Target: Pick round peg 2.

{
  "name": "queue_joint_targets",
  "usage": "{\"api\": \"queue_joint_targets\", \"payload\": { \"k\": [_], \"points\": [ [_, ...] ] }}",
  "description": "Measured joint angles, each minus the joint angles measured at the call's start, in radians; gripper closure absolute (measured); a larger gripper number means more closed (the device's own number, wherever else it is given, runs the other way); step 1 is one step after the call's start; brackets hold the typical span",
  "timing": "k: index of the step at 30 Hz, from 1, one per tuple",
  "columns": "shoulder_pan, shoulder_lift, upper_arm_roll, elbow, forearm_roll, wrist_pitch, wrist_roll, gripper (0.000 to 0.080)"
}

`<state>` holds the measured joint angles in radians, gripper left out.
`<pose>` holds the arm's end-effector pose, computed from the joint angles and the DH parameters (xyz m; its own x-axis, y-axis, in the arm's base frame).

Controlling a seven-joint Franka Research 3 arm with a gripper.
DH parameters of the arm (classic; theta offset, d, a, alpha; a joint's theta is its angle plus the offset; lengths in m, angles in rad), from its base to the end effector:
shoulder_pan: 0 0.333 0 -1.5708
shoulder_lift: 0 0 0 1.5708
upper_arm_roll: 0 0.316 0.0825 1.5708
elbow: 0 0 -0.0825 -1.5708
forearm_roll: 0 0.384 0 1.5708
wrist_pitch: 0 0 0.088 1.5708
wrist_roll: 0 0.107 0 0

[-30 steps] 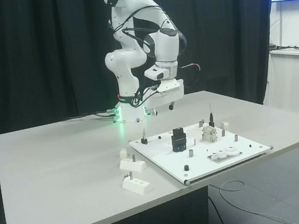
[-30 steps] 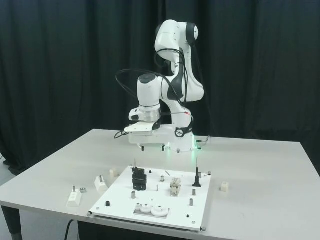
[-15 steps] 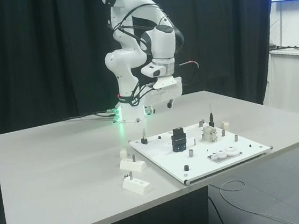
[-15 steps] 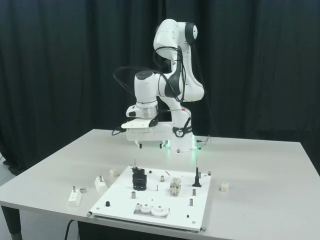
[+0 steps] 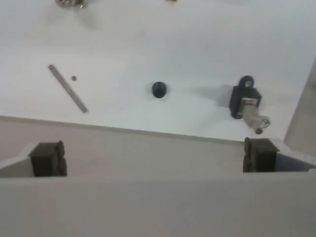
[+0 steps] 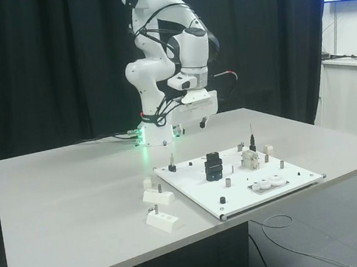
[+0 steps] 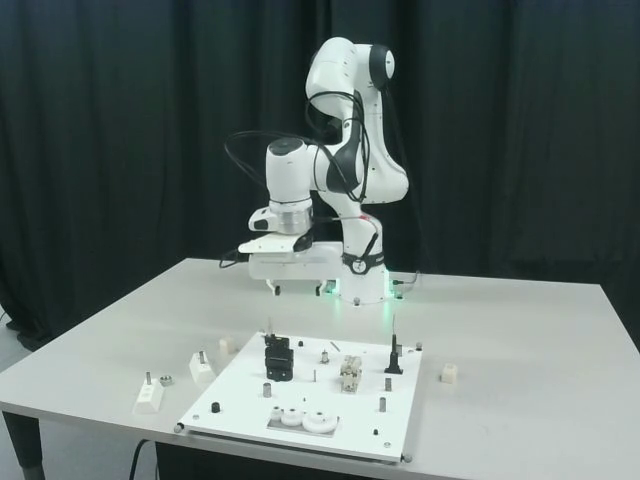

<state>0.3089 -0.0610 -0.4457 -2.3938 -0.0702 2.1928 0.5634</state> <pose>0.4654 -0.0661 0.3270 0.7865 -0.6078 -0.1099 -0.5999 -0.7940 0.0981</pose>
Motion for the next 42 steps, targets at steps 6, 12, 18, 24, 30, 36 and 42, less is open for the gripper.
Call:
{"api": "queue_joint_targets", "payload": {
  "k": [6,12,18,24,30,36,42],
  "points": [
    [-0.002,0.001,-0.016,0.007,-0.028,0.030,0.000,0.0003],
    [-0.009,0.006,-0.036,0.022,-0.051,0.076,-0.014,0.0003],
    [-0.029,0.026,-0.055,0.050,-0.059,0.132,-0.054,0.0003],
    [-0.057,0.067,-0.070,0.100,-0.058,0.181,-0.095,0.0003],
    [-0.087,0.126,-0.073,0.167,-0.042,0.222,-0.138,0.0003],
    [-0.111,0.204,-0.073,0.254,0.016,0.246,-0.197,0.0003],
    [-0.136,0.293,-0.073,0.356,0.086,0.247,-0.252,0.0003]
  ]
}}
